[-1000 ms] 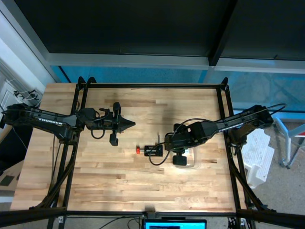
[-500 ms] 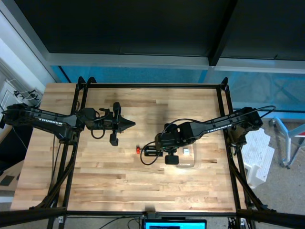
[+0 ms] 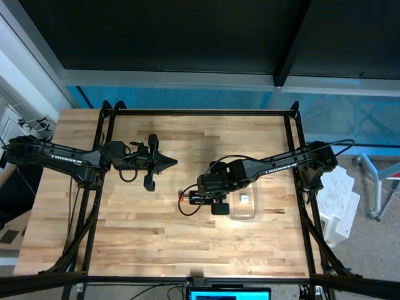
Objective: Pick the usb-c connector and install on the hub
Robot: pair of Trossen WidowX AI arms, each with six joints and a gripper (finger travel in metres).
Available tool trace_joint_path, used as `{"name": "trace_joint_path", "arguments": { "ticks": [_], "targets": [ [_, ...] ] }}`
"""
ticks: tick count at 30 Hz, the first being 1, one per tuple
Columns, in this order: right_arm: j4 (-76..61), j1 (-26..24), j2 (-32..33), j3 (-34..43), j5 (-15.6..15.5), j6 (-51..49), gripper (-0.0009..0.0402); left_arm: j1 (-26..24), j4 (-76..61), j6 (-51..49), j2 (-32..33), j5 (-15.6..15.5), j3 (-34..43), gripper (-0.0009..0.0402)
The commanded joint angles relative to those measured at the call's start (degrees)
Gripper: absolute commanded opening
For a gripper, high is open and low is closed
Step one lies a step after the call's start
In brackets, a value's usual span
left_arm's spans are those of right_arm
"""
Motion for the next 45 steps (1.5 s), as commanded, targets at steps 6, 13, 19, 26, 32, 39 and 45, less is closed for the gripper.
{"name": "trace_joint_path", "arguments": {
  "ticks": [6,13,19,26,32,39,45],
  "targets": [
    [0.0,0.0,0.0,-0.1,0.0,-0.6,0.0004,0.0,0.0,0.0,0.0,0.0,0.0,0.0],
    [0.0,0.0,0.0,-0.1,0.0,-2.4,0.0004,0.0,0.0,0.0,0.0,0.0,0.0,0.0],
    [0.4,0.0,0.0,-0.6,0.0,-2.4,0.0004,0.0,0.0,0.0,0.0,0.0,0.0,0.0],
    [1.5,-0.2,0.0,-1.3,0.0,-2.5,0.0004,0.0,0.0,0.0,0.0,0.0,0.0,0.0],
    [2.1,-0.3,0.0,-2.4,0.1,-2.5,0.0004,0.0,0.0,0.0,0.0,0.0,0.0,0.0],
    [3.8,-0.4,0.0,-4.0,0.0,-2.5,0.0004,0.0,0.0,0.0,0.0,0.0,0.0,0.0],
    [4.2,-0.5,0.0,-4.3,0.0,-2.5,0.0004,0.0,0.0,0.0,0.0,0.0,0.0,0.0]
  ]
}}
